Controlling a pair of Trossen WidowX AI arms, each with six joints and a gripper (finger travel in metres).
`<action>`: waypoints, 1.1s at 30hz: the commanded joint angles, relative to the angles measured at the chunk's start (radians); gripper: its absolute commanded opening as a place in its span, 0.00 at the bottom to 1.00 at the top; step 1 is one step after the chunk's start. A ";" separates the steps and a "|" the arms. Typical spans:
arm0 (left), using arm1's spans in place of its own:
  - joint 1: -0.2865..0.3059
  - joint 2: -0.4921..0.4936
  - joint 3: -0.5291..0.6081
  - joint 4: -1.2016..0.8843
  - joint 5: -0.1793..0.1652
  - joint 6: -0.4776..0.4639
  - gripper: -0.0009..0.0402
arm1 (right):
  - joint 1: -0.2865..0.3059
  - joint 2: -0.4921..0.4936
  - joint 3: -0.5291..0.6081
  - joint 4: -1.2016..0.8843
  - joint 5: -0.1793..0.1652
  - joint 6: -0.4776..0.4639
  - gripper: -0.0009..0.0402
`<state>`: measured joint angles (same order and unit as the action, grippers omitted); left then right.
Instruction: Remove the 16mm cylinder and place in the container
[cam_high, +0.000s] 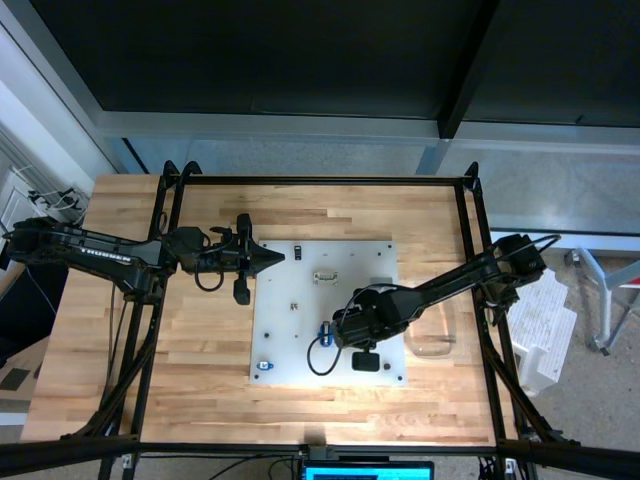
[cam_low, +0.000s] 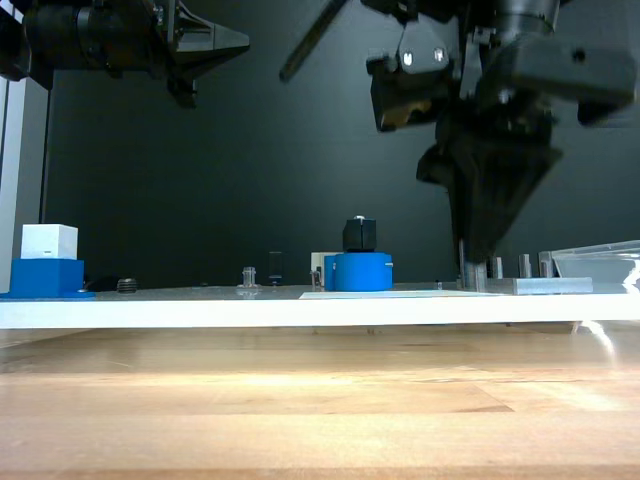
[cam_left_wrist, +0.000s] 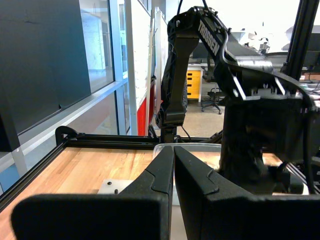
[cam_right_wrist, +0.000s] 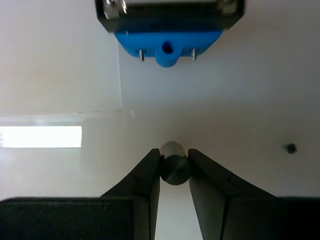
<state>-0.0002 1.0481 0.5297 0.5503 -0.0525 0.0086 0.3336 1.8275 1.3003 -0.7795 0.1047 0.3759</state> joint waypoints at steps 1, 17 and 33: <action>0.000 0.000 0.000 0.000 0.000 0.000 0.02 | -0.001 -0.028 0.018 -0.028 0.000 -0.014 0.03; 0.000 0.000 0.000 0.000 0.000 0.000 0.02 | 0.021 -0.215 0.013 -0.160 0.009 -0.018 0.03; 0.000 0.000 0.000 0.000 0.000 0.000 0.02 | 0.122 -0.583 -0.308 -0.215 0.008 0.053 0.03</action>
<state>-0.0002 1.0481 0.5301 0.5503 -0.0525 0.0090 0.4507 1.2686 1.0183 -0.9947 0.1120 0.4225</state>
